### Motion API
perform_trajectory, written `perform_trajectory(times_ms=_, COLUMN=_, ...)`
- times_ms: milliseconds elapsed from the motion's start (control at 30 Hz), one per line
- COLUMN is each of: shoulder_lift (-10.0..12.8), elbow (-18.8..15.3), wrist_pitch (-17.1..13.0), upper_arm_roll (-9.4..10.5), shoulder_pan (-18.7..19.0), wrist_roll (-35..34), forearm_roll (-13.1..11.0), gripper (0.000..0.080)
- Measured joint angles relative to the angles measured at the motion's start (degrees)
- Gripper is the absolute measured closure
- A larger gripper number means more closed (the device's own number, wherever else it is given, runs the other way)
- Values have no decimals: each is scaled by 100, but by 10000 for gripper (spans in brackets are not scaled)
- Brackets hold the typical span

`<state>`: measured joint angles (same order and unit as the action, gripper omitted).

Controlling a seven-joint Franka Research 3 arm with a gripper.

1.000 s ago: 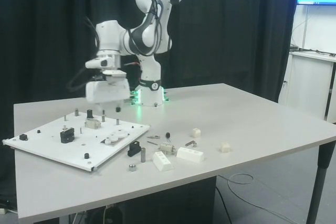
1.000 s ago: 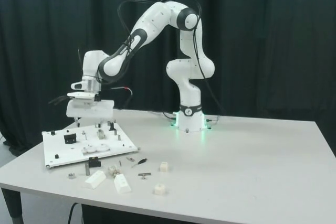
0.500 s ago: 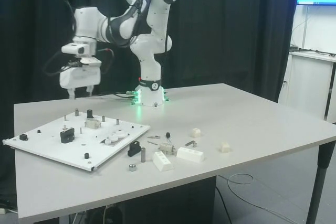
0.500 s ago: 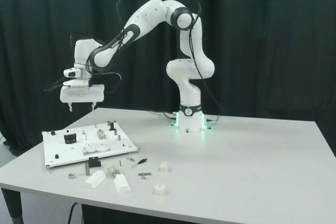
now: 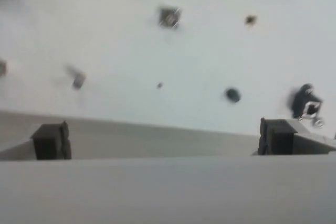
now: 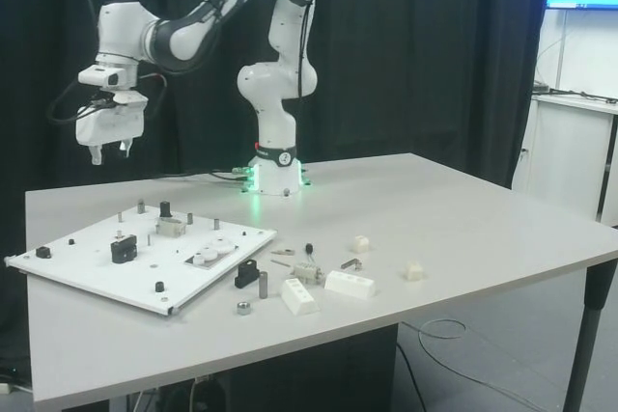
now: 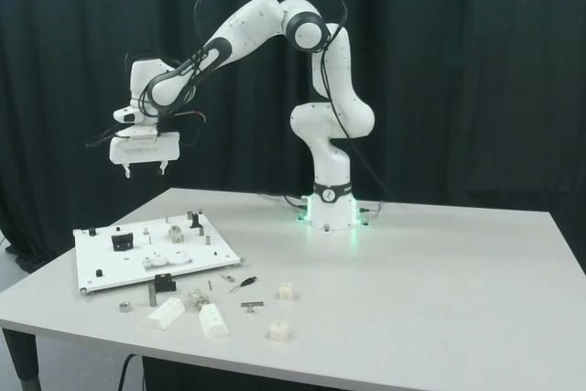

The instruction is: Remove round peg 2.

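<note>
A white Franka arm holds its two-fingered claw (image 6: 108, 151) high above the far edge of a flat white assembly board (image 6: 58, 272) on the grey table (image 6: 463, 229), fingers spread wide and holding nothing, as the wrist view shows with both black fingertips (image 5: 51, 141) far apart over the board's surface. Several short grey round pegs stand upright on the board well below the claw; the likeliest target, a slim grey metal peg (image 6: 141, 206), sits below and slightly toward the table's near side from the claw (which one is numbered 2 cannot be told here). A black cylindrical knob (image 6: 164, 208) stands just beside it. Loose white blocks (image 6: 350, 283) lie well off to the side, beyond the board.

The work appears to be at the approach stage, with no peg grasped yet. The next move calls for lowering the claw, centring the spread fingers astride the peg, closing, then drawing straight up.
</note>
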<state>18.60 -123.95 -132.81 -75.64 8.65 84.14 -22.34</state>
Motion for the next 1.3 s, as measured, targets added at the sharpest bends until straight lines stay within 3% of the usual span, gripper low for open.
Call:
perform_trajectory(times_ms=467, shoulder_lift=-49, elbow=-273, wrist_pitch=50, upper_arm_roll=40, shoulder_pan=-684, wrist_roll=1836, forearm_roll=-347, gripper=3)
perform_trajectory(times_ms=733, shoulder_lift=-28, elbow=-398, wrist_pitch=30, upper_arm_roll=211, shoulder_pan=-952, wrist_roll=2705, forearm_roll=-364, gripper=3)
perform_trajectory(times_ms=1033, shoulder_lift=22, elbow=-473, wrist_pitch=-213, upper_arm_roll=684, shoulder_pan=-1321, wrist_roll=2924, forearm_roll=-364, gripper=3)
perform_trajectory(times_ms=1300, shoulder_lift=212, elbow=-475, wrist_pitch=-472, upper_arm_roll=1208, shoulder_pan=-1662, wrist_roll=2926, forearm_roll=-364, gripper=3)
